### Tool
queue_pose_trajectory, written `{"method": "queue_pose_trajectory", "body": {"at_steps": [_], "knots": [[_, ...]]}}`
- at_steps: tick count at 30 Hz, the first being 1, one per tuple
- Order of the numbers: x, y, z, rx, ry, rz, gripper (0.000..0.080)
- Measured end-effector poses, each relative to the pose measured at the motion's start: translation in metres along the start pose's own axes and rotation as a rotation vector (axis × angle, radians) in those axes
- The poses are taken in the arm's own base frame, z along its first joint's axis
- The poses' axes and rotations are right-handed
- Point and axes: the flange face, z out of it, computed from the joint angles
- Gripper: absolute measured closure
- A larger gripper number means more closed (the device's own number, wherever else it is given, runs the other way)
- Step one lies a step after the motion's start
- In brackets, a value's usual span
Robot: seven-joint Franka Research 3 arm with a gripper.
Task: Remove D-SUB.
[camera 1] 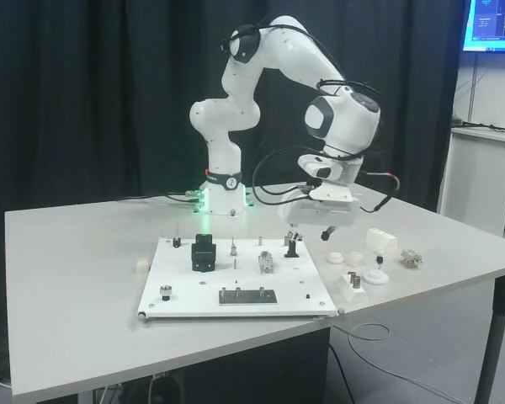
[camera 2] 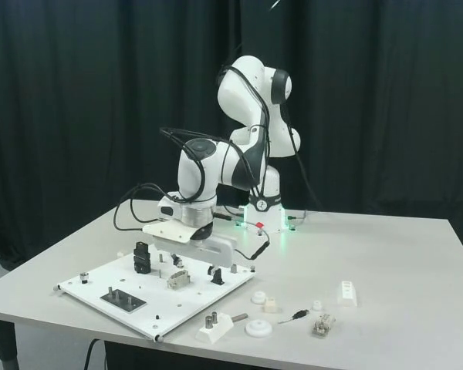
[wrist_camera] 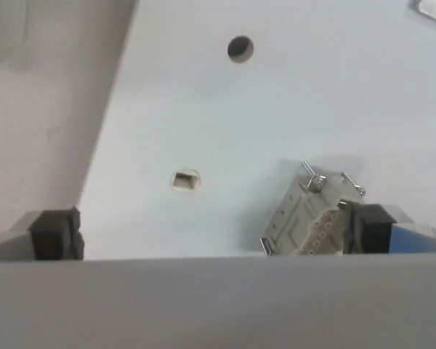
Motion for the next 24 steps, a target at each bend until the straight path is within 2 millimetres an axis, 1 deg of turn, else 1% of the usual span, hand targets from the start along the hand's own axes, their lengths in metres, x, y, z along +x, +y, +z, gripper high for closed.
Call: {"method": "queue_pose_trajectory", "body": {"at_steps": [15, 24], "knots": [[-0.015, 0.039, 0.016, 0.018, 0.038, -0.105, 0.0003], [-0.016, 0.072, 0.017, 0.017, 0.073, -0.182, 0.0003]]}}
